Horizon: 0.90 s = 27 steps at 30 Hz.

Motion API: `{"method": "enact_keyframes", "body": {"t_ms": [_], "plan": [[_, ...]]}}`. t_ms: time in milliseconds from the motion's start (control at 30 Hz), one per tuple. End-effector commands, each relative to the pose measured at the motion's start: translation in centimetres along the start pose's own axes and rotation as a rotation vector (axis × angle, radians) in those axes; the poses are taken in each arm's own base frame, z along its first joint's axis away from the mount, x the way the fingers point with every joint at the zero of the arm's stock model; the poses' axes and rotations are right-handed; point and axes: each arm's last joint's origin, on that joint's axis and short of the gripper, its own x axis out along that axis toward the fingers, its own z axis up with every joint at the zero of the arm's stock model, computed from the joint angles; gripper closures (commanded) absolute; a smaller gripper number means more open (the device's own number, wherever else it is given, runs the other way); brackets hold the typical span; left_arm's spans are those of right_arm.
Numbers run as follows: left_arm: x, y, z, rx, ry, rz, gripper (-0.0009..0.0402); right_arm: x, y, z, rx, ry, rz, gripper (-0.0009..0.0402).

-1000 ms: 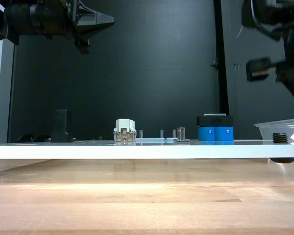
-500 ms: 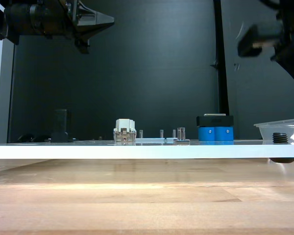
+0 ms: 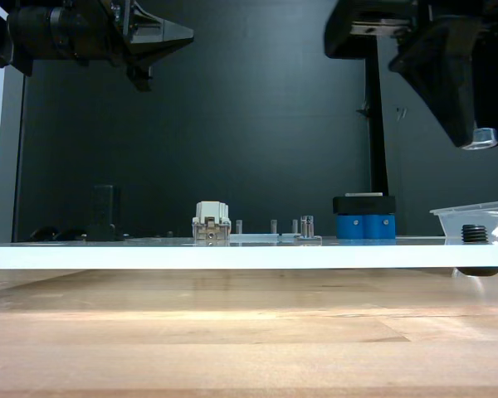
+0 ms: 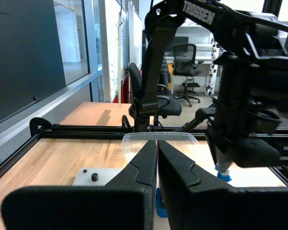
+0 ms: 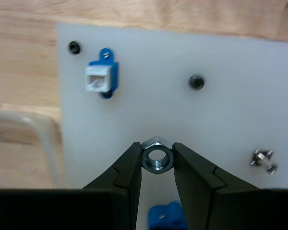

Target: Pick the M12 nut and place it on its threads and fasten

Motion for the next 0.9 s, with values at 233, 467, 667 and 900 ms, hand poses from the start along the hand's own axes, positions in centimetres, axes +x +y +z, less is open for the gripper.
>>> {"method": "enact_keyframes", "body": {"t_ms": [233, 467, 667, 900], "plan": [[0.0, 0.0, 0.0, 0.000, 0.000, 0.000, 0.0393, 1.4, -2.5, 1.6, -0.067, -0.004, -0.006, 0.0384], [0.0, 0.0, 0.0, 0.000, 0.000, 0.000, 0.0393, 2.0, -3.3, 2.1, -0.079, -0.004, -0.007, 0.0384], [0.0, 0.0, 0.0, 0.000, -0.001, 0.000, 0.0393, 2.9, -3.5, 2.6, -0.127, 0.001, 0.009, 0.0384], [0.0, 0.0, 0.0, 0.000, 0.000, 0.000, 0.0393, 3.5, -3.7, 2.9, -0.149, 0.003, 0.013, 0.0384]]}}
